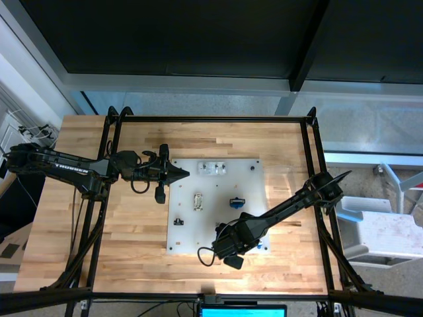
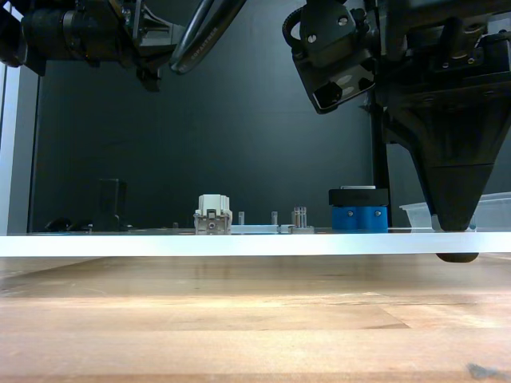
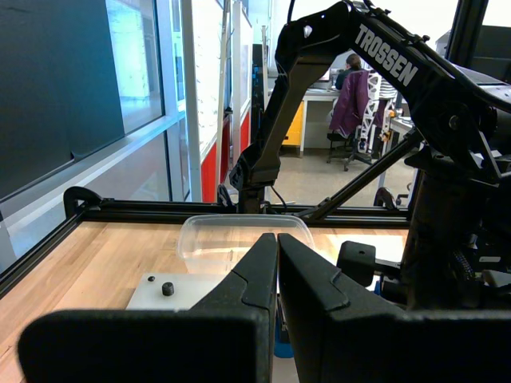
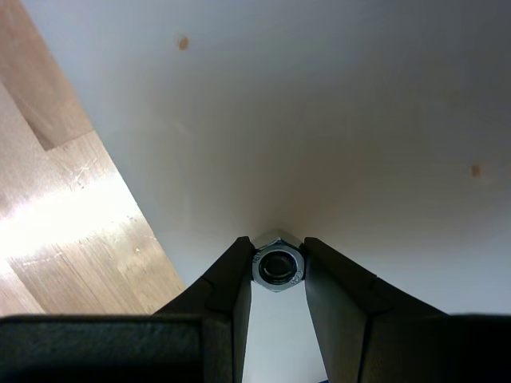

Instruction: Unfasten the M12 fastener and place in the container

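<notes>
1. The nut [image 4: 278,266] you were after was a small silver hexagon with bright flat sides and a dark round bore.
2. Your right gripper [image 2: 457,227] pinched that nut between two tapered, matte black fingers [image 4: 231,281], one on each opposite flat.
3. The nut sat low over the smooth white board [image 4: 359,120], near its edge beside the pale wood-grain table [image 4: 64,207]. You could not tell whether it sat on its stud, as the fingertips hid everything below it.
4. The container [image 3: 239,233], a clear thin-walled tray with rounded corners, lay apart from the nut.
5. Your right arm reached inward and angled steeply down, wrist bent so the gripper pointed at the board.
6. Your left gripper [image 3: 278,257] hung level above the board's far left side, its fingers pressed together on nothing.
</notes>
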